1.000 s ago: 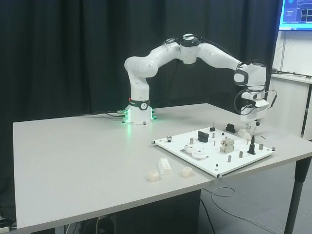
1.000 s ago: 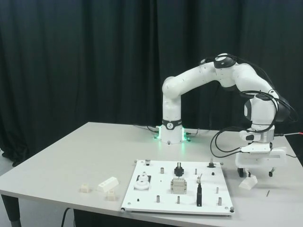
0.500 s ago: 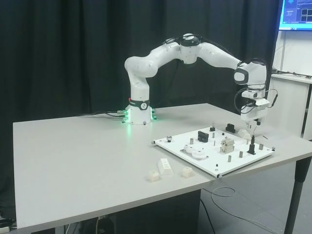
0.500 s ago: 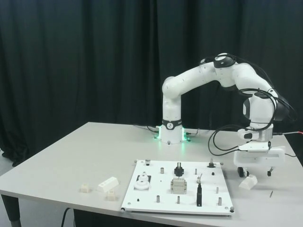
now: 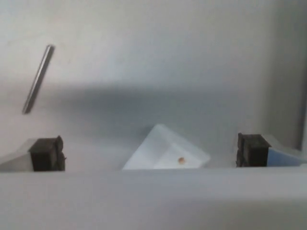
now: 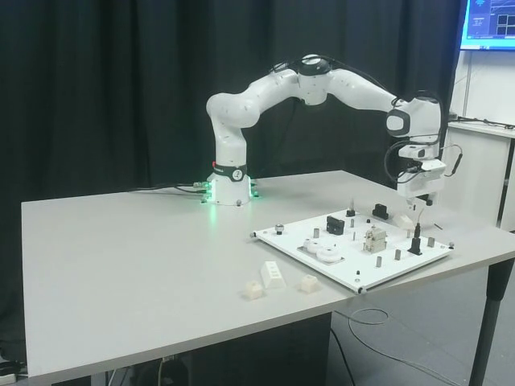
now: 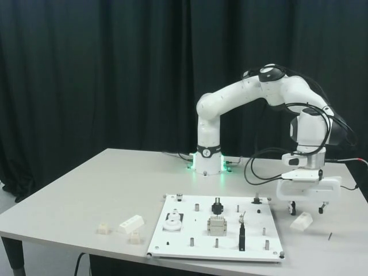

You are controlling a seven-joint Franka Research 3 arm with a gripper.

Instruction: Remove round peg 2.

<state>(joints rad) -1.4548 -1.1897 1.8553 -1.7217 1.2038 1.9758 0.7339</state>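
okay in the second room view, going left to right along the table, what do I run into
small white blocks → white board → white wedge-shaped piece → thin peg lying on the table

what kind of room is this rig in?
Likely a robotics lab: white arm bolted on a grey table, black curtain behind, and a white board of pegs and small parts.

Bare table surrounds the claw; only a white block and thin peg lie below.
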